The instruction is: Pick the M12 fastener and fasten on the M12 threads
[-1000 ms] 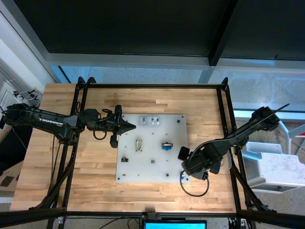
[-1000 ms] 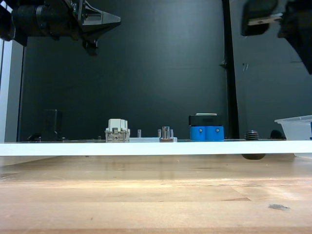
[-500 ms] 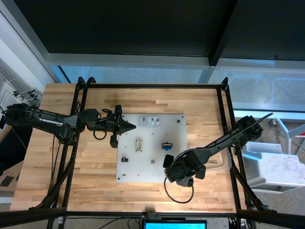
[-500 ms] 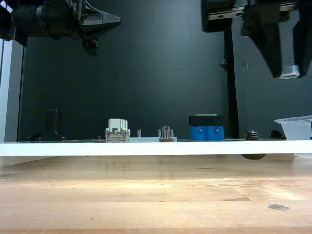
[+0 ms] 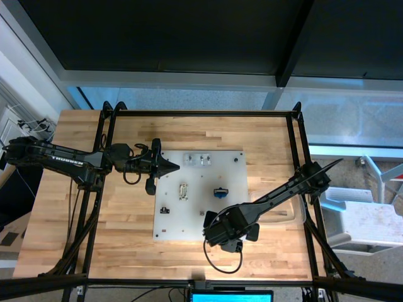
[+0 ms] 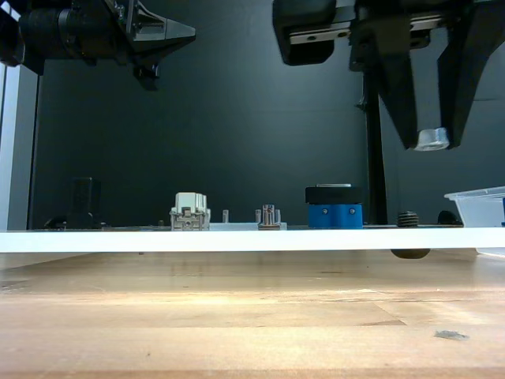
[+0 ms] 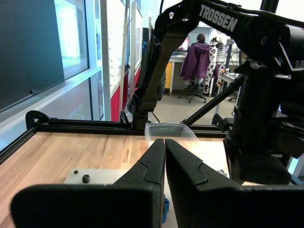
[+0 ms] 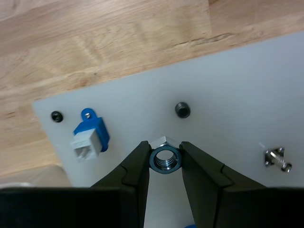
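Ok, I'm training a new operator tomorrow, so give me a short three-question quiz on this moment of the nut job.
1. True or false: the right gripper is shut on the silver nut.
2. Where is the nut relative to the black stud? A: threaded on it. B: held in the air above the white board, with the stud bare. C: lying flat on the board.
3. In a few words: where is the left gripper, and is it open or shut?

Key: 1 true. 2 B. 3 Raised over the board's far left edge, shut, holding nothing.
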